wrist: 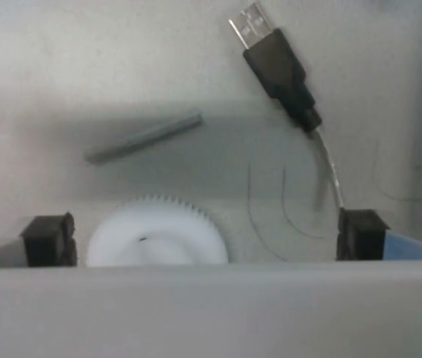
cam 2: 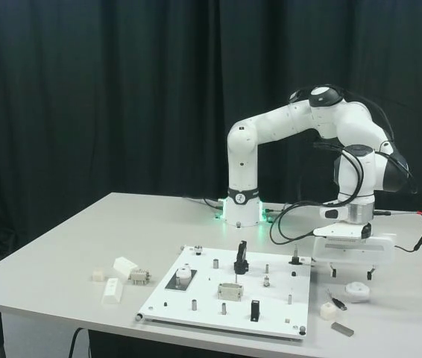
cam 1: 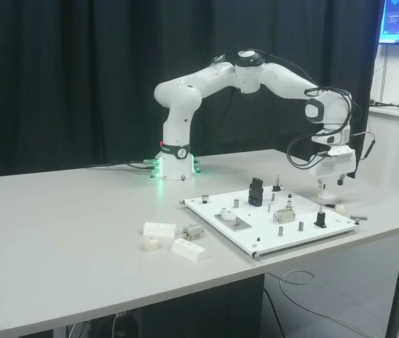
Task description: Remove round peg 2.
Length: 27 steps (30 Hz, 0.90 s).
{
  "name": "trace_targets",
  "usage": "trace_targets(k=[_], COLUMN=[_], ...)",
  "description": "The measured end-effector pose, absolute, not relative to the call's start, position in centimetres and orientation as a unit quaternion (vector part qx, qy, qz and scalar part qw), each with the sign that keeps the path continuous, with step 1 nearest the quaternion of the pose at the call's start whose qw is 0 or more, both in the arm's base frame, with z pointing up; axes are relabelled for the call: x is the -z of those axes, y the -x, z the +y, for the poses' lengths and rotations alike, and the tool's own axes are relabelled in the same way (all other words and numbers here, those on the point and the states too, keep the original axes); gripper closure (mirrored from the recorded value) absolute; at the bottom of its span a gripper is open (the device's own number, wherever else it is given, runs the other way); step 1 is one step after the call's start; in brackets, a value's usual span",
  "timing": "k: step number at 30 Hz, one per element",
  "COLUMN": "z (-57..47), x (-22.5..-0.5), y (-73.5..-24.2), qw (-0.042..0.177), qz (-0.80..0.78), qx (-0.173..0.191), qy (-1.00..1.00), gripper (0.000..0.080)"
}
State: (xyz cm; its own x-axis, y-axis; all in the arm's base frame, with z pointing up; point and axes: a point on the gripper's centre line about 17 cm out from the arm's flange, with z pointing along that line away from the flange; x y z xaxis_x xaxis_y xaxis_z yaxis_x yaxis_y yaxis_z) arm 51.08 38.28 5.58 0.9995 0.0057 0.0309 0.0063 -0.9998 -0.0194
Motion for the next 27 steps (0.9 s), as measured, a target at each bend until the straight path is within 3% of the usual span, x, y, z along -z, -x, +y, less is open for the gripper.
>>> trace_targets(k=[1, 27], z=[38.36, 38.90], x=[-5.61, -5.24], y=[-51.08, -51.39], qw=[0.010, 0.002], qz=[-0.003, -0.003], qx=[0.016, 0.019], qy=[1.000, 1.000], gripper=[0.0032, 0.0003])
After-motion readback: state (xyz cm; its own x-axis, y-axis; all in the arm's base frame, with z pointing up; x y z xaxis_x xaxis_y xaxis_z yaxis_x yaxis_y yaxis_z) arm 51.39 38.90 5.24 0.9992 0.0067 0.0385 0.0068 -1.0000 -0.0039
